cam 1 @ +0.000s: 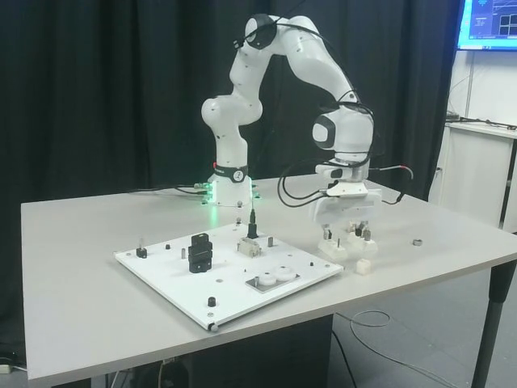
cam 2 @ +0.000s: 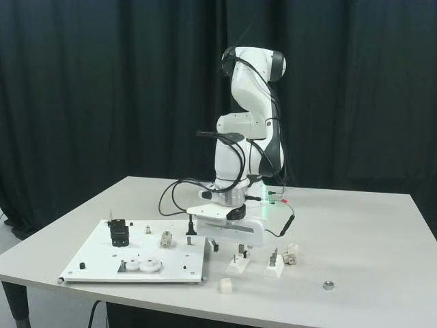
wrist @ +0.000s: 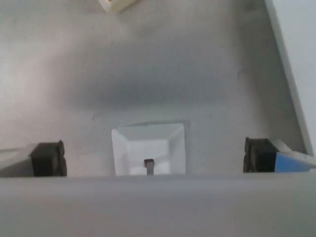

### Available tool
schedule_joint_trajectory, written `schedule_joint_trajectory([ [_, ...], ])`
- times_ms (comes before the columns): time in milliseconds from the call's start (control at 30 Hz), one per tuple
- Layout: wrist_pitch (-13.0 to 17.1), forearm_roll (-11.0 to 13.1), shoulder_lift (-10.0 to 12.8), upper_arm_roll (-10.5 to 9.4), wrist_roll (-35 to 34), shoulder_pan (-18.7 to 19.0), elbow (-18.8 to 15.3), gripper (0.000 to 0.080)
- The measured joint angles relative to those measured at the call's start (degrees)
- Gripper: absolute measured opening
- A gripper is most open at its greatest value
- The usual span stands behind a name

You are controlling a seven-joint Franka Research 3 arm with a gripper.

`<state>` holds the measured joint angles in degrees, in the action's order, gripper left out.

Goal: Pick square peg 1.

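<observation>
Grey worktop (cam 1: 81, 267) in front of black curtains (cam 2: 102, 89), with a screen (cam 1: 489, 24) glowing high in one corner of the first room view. White board (cam 2: 95, 263) flat near one end, carrying a black block (cam 2: 119, 233), two white round discs (cam 2: 141, 264) and several small upright pins. Just beside the board, white holders: one (cam 2: 237, 265) with a short grey peg upright in it, another (cam 2: 274, 266) next to it. Small white cube (cam 2: 226, 285) alone near the front edge; small ring (cam 2: 328, 285) further off, well apart. White arm (cam 2: 249, 102) rising from a base lit green (cam 1: 212, 192), folding over and pointing straight down. Gripper (wrist: 154, 159) spread wide, low over the holders, black fingertips (wrist: 48, 159) either side of a white square-rimmed holder (wrist: 148, 148) without touching it. Square peg 1 (wrist: 148, 166) upright in the middle of that holder, seen end-on in the wrist view, between the fingertips and apart from both.
</observation>
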<state>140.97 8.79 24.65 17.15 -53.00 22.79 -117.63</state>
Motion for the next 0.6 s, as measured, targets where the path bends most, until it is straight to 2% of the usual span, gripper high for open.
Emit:
schedule_joint_trajectory([
  [600, -0.04, 0.44, 2.08, -1.54, -0.41, -0.07, -0.36, 0.08],
])
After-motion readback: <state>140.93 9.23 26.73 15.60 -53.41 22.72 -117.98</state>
